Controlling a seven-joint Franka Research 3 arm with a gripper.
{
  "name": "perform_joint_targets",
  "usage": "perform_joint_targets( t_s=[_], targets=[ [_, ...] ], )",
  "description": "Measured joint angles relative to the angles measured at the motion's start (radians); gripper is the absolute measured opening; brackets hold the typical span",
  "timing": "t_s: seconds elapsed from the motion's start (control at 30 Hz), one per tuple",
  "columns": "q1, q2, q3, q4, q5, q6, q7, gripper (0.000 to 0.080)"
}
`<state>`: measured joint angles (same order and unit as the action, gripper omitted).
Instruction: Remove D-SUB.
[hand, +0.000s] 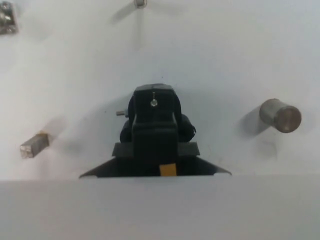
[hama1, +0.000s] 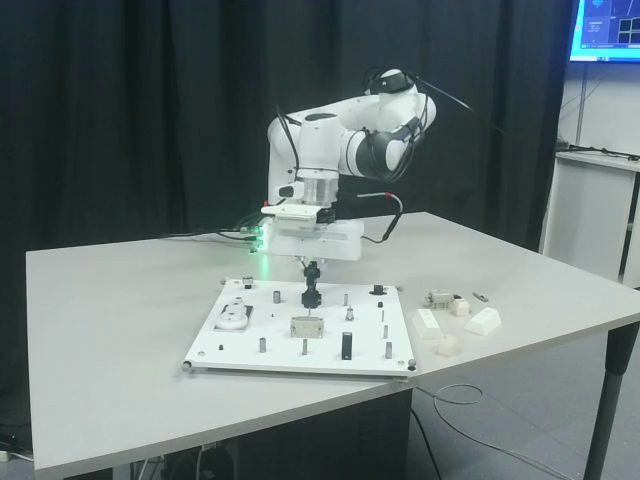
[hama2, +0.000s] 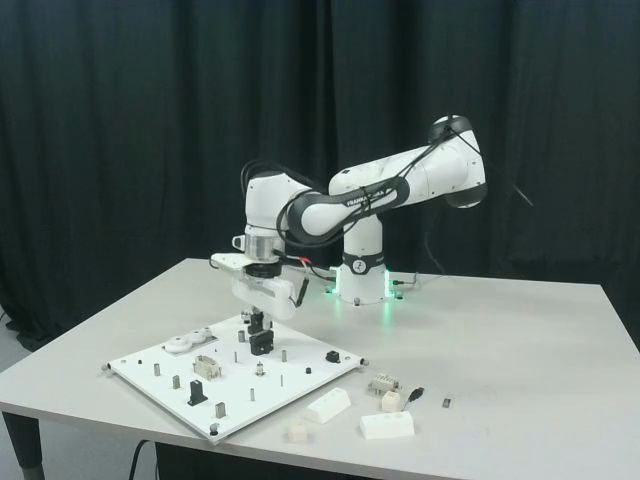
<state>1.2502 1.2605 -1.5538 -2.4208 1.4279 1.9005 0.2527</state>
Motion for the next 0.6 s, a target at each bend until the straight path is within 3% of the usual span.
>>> perform_joint_targets(
  t_s=[0.33,0.6],
  targets=[
    [0.01,0.0,-0.042,0.0,-0.034,-0.02,0.0,0.0156],
    [0.018,0.0,-0.053,0.0,-0.046,-0.025,0.0,0.0156]
  ],
)
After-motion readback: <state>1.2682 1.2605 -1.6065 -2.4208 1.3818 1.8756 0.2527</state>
